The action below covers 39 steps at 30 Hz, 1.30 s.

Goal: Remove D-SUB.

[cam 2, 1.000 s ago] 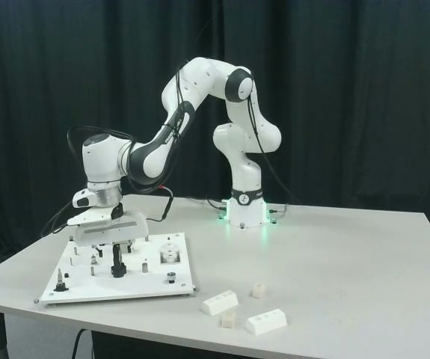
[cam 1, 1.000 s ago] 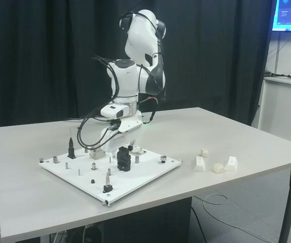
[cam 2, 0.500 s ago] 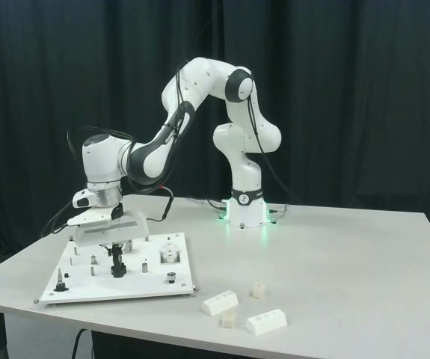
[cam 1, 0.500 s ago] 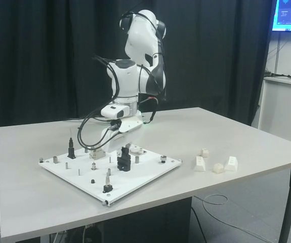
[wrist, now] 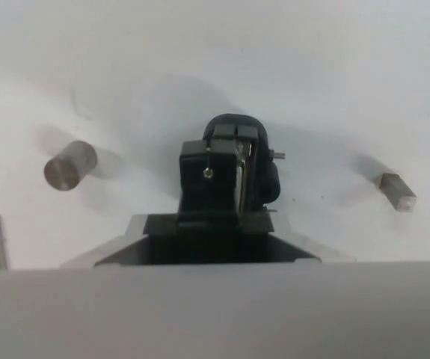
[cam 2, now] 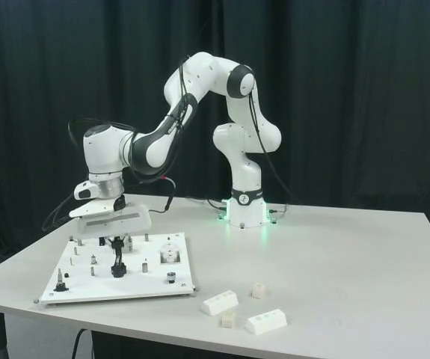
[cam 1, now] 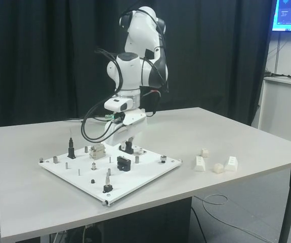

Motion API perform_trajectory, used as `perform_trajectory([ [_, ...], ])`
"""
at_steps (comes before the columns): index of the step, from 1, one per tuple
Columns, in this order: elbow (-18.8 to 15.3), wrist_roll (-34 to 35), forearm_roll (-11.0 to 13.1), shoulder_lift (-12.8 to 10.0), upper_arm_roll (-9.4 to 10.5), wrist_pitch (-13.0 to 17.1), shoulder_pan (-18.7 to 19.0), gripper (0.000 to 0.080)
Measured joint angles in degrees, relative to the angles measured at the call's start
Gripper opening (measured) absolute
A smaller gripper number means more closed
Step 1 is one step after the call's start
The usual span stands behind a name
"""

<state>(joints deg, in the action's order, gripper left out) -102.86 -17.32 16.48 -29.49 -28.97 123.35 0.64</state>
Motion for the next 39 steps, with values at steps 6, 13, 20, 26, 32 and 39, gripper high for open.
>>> perform_trajectory([
  [6, 0.00, 0.00, -0.66, 0.70, -0.03, -0.18, 0.00, 0.0155],
  [13, 0.00, 0.00, -1.24, 0.84, -0.13, -0.17, 0.00, 0.0154],
  [20, 0.00, 0.00, -1.29, 0.84, -0.28, -0.03, -0.01, 0.0154],
  [26, 0.01, 0.00, -1.29, 0.81, -0.42, 0.34, -0.01, 0.0154],
  [32, 0.00, 0.00, -1.29, 0.64, -0.46, 1.00, -0.03, 0.0154],
  [39, 0.00, 0.00, -1.29, 0.44, -0.51, 1.50, -0.05, 0.0154],
])
